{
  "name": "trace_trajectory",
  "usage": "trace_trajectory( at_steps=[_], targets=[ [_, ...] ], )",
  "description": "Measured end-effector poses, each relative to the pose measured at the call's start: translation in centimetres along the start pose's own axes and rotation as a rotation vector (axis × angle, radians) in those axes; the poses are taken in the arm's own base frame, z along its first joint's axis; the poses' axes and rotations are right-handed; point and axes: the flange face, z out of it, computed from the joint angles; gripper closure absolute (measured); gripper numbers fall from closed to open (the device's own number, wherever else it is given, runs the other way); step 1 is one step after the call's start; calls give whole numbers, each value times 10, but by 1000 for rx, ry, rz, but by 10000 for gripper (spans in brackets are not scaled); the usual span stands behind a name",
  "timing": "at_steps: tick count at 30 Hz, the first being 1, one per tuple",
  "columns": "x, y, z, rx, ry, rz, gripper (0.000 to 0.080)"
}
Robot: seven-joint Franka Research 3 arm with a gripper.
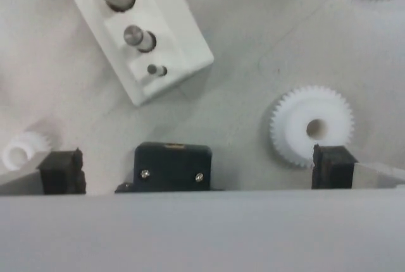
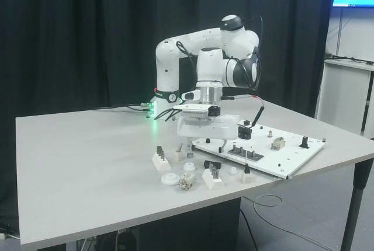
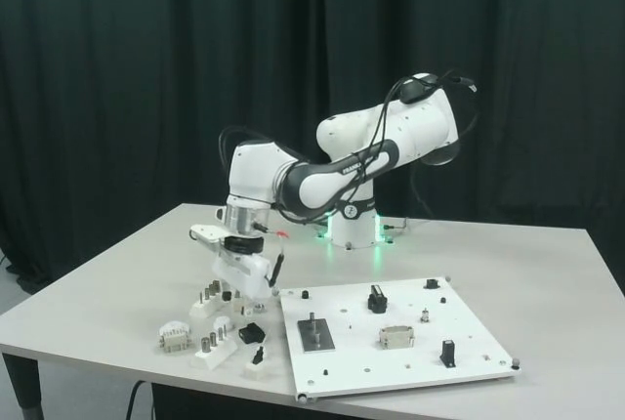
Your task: Pick medium gear.
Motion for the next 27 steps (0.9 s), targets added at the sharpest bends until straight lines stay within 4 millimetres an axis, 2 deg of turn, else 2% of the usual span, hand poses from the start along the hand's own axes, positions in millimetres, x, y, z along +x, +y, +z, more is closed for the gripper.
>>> trace_trajectory(
  at_steps=[11, 27],
  targets=[
    [14, -2, -5, 7, 12, -14, 3],
    [45, -4, -6, 4, 10, -3, 3]
  ],
)
